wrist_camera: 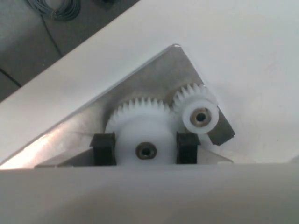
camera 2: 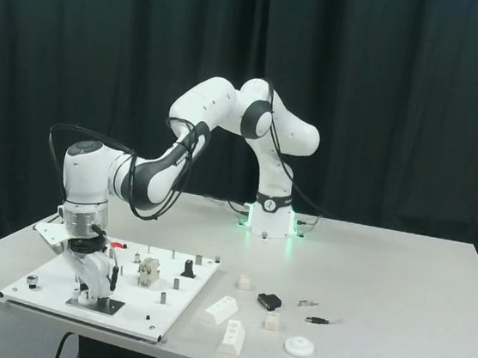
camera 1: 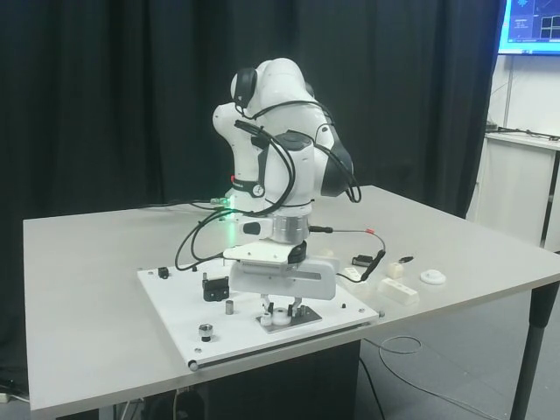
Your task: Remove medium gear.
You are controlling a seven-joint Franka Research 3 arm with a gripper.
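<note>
Gripping the white medium gear (wrist_camera: 142,135) low in the wrist view's middle, the tool (wrist_camera: 145,148) has a black finger (wrist_camera: 103,148) pressed to each side of the gear's hub. That gear sits on a grey metal plate (wrist_camera: 140,86), teeth meshed with a small gear (wrist_camera: 196,109) toward the frame's right. Both room views show the plate on a white board (camera 1: 175,302) near the bench (camera 1: 79,262) edge.

White medium gear (wrist_camera: 140,133), white small gear (wrist_camera: 196,109) beside it, both toothed all round, each with a dark hub at the centre. Black fingertips (wrist_camera: 103,148) flank the medium gear. Grey metal plate (wrist_camera: 140,88) underneath, on a white board (camera 1: 175,302). The desk (camera 1: 87,254) is plain grey. White arm (camera 2: 212,111), black cables, green light at its base (camera 2: 270,226). Black curtain (camera 2: 404,94) behind.
</note>
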